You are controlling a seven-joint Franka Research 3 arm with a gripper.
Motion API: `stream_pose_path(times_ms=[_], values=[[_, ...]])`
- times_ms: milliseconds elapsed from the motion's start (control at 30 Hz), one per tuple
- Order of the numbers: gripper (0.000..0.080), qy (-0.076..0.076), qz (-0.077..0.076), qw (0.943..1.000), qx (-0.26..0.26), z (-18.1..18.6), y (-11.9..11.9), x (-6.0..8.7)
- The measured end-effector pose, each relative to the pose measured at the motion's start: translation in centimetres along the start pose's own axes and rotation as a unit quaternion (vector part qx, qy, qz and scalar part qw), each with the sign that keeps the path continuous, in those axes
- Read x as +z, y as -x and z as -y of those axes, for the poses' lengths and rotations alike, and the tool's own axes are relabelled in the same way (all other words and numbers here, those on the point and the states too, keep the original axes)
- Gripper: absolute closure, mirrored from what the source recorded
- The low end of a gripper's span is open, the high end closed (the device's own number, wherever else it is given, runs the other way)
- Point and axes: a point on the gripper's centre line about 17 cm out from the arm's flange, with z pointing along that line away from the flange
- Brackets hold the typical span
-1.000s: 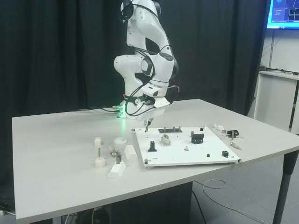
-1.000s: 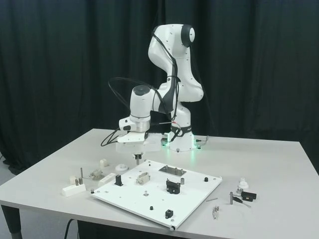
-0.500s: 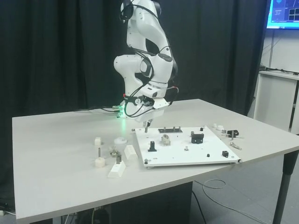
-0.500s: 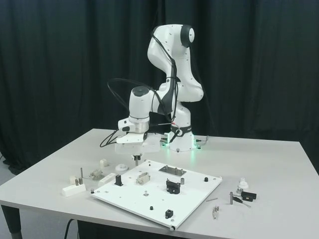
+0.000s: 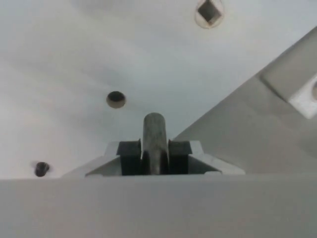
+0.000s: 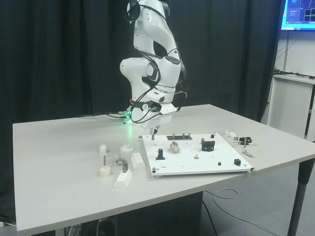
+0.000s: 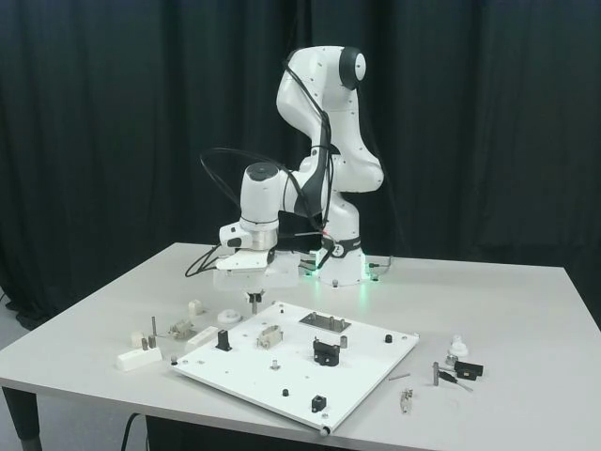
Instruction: Place round peg 3.
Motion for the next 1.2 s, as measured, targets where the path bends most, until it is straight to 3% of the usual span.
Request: stream_pose_path(times_ms=[300,567,867,1200], values=[[0.069,0.016,-0.001,0.9999,-0.002,-3.0,1.3,-0.3],[0.069,0.018,-0.001,0.9998,-0.006,-5.4,3.2,0.1],[0.069,0.02,-0.005,0.9998,-0.001,-7.5,5.0,1.2],[0.069,0.017,-0.02,0.9996,0.002,-8.5,4.7,3.3]])
